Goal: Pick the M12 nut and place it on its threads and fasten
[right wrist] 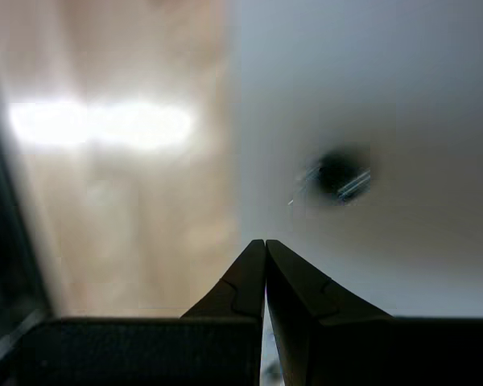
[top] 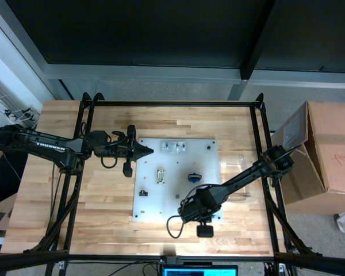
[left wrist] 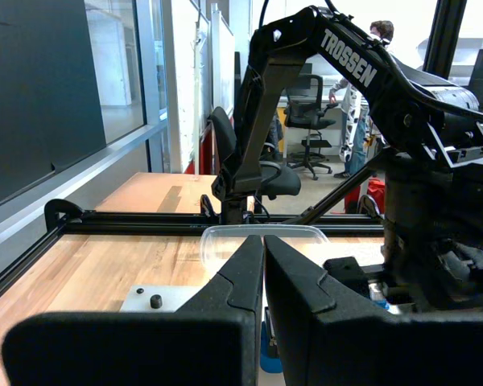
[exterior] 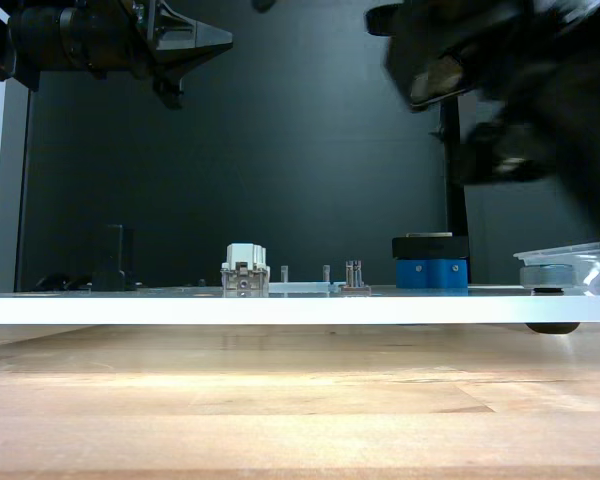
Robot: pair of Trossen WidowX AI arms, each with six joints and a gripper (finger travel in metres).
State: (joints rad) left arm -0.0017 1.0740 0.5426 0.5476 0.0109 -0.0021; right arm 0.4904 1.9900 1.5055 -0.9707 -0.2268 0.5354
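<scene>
The right hand (right wrist: 265,242) hangs over the near right part of the white board (top: 161,195), raised above it. Its fingers are clenched tip to tip with nothing between them. Below it in the right wrist view lies a blurred dark round spot with silver glints, apart from the fingertips.

In the low view the nut (exterior: 547,273) sits free at the near right edge of the board, on top of the dark stud (exterior: 547,290) and in front of the clear tray (exterior: 585,254). How far down it is run cannot be told. In the high view the right arm hides that spot.

The left hand (left wrist: 263,241) is held high over the far left edge of the board, pointing right. Its fingers are closed together and grasp nothing.
</scene>
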